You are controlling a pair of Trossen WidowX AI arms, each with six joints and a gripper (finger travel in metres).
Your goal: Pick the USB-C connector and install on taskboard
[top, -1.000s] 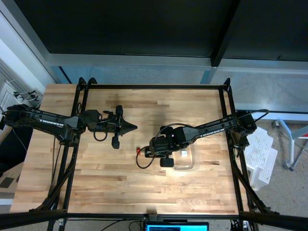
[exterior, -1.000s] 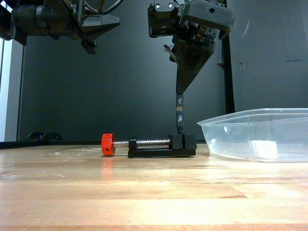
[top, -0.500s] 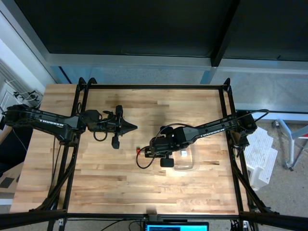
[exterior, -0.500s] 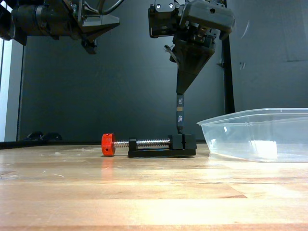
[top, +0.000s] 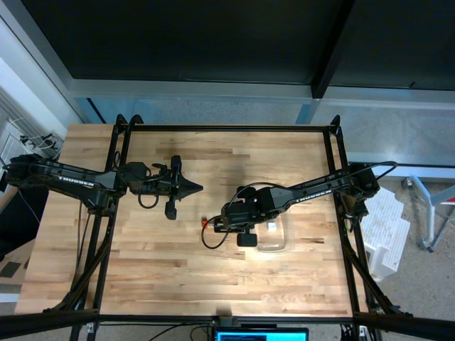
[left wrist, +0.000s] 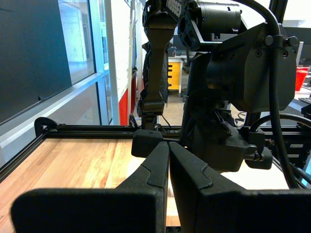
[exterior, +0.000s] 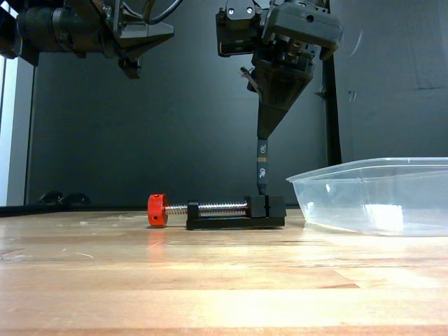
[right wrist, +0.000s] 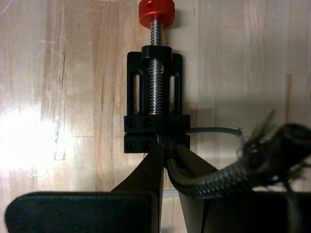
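Precision at the counter (exterior: 210, 280): right end effector (exterior: 262, 138), fingers clamped on the USB-C connector (exterior: 262, 168), holds it upright w/ its lower tip at the top of the taskboard (exterior: 234, 214), at the block end away from the red knob (exterior: 157, 209). Vertical hold is prob. so the connector can go straight down into the slot; can't tell if it's seated. Braided cable (right wrist: 204, 180) runs off beside the fingers, clear of the slot. Taskboard lies flat on the counter, near the clear tray (exterior: 364, 169). Left end effector (left wrist: 168, 145), fingers together, hangs parked high over the counter's left side, well apart, prob. to leave working room.
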